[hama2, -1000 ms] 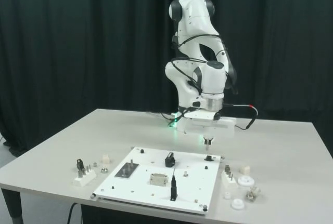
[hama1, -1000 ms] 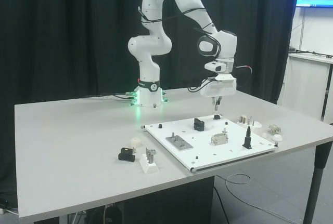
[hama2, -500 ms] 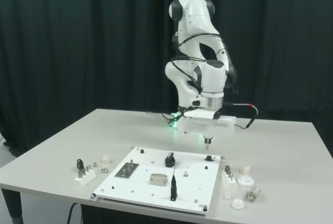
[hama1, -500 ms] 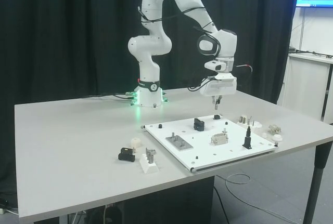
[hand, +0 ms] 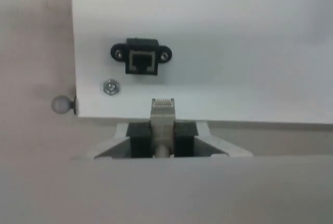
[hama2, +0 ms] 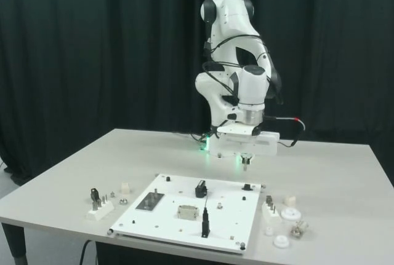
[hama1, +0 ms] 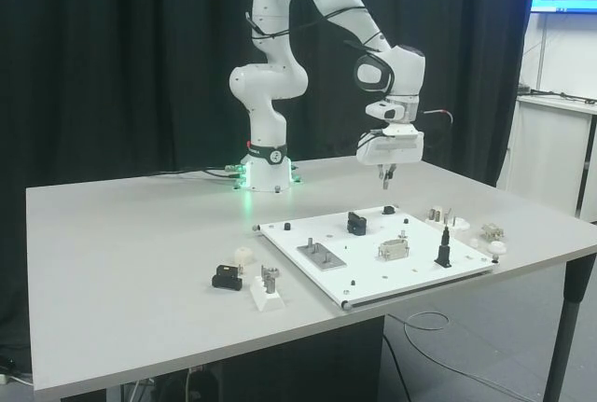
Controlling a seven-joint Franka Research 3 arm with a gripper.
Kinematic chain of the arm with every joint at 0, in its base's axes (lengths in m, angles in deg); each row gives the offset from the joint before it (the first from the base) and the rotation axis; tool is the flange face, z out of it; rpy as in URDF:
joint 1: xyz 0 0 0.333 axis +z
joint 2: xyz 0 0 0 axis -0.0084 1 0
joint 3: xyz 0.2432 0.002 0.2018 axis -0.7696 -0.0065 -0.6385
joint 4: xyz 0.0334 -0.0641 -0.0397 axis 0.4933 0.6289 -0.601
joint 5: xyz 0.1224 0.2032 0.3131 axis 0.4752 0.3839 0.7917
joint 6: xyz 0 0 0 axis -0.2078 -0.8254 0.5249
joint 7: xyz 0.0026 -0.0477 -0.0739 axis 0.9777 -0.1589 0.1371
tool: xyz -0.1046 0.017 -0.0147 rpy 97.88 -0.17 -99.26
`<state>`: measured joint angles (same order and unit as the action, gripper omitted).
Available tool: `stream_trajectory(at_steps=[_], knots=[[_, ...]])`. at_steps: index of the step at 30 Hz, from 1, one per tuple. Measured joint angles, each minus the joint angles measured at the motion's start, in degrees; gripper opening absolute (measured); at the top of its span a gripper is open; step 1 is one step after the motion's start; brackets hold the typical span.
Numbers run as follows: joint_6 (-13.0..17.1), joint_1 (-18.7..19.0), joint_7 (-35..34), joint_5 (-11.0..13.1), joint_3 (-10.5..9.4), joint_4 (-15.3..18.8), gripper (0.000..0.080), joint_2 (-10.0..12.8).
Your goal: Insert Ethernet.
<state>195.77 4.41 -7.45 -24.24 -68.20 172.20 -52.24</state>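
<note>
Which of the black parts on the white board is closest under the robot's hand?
The small black socket at the board's far edge, below the hand; the other black parts sit farther along the board.

Even overhead light fills both room views, bright on the grey desk with only faint, soft shadows under the small parts. Black curtains swallow the background. A green glow shows at the arm's base. The wrist view is soft, the white board nearly washed out, the near foreground blurred.
</note>
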Motion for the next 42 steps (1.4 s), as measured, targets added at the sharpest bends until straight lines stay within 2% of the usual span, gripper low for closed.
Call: stream_trajectory(at_steps=[10,19,32,42], knots=[[-2.52,0.13,0.06,2.22,-0.06,-0.01,0.0084,-2.75],[-4.2,0.27,0.06,2.57,-0.17,-0.06,0.0084,-4.6],[-7.9,0.35,0.66,2.61,-0.59,-1.18,0.0084,-5.32],[-7.76,0.01,-2.42,2.31,-0.58,-1.17,0.0084,-5.32]])
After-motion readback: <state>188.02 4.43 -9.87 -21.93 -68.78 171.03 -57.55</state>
